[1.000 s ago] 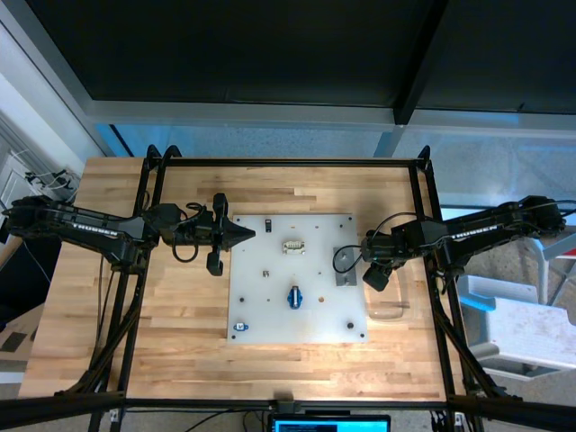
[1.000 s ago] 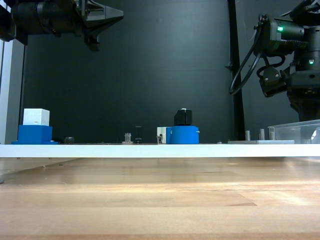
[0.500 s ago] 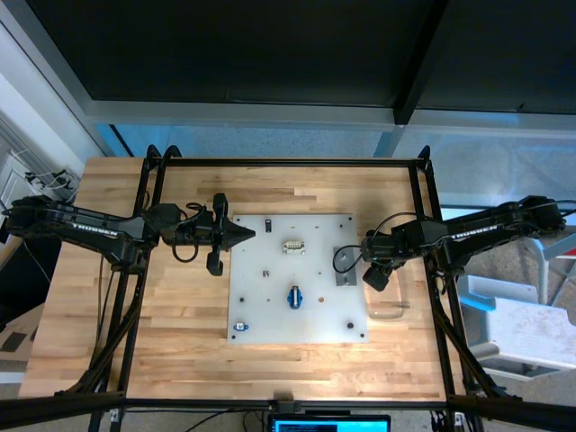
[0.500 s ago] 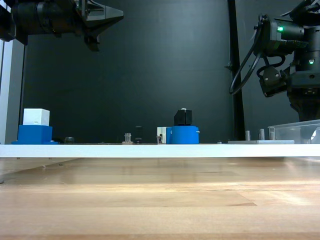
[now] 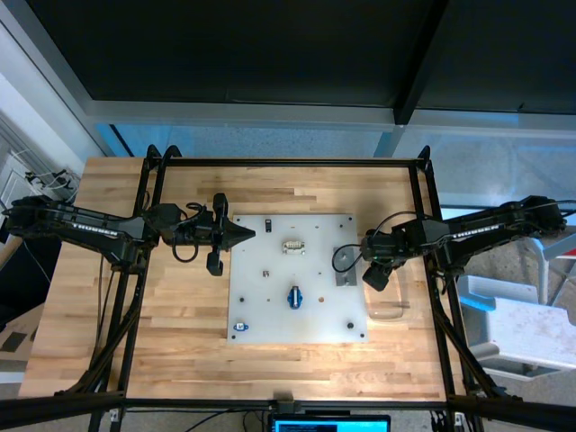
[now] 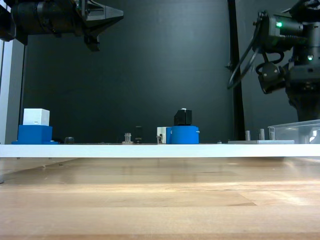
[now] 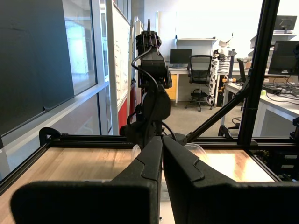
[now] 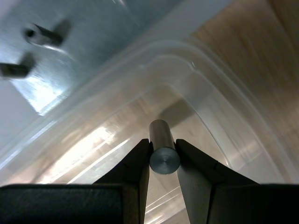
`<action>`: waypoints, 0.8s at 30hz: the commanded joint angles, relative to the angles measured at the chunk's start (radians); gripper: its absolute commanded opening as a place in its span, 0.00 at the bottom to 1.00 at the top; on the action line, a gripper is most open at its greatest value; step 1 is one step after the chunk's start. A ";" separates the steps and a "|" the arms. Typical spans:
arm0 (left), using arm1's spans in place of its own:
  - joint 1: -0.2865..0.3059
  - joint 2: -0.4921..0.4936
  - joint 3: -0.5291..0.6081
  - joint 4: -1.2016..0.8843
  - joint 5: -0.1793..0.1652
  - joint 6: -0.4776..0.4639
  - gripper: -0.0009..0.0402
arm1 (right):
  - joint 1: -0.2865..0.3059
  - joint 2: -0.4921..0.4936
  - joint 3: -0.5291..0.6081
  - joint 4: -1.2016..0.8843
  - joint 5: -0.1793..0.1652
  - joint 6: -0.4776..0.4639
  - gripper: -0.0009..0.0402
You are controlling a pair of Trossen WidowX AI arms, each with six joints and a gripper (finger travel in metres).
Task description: Pick the 16mm cylinder and place it in the taskboard
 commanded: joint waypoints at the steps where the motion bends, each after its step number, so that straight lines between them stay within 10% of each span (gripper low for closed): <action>1: 0.000 0.000 0.000 0.000 0.000 0.000 0.02 | 0.000 -0.004 0.027 -0.024 0.000 0.000 0.13; 24: 0.000 0.000 0.000 0.000 0.000 0.000 0.02 | 0.005 -0.007 0.239 -0.260 0.003 -0.029 0.13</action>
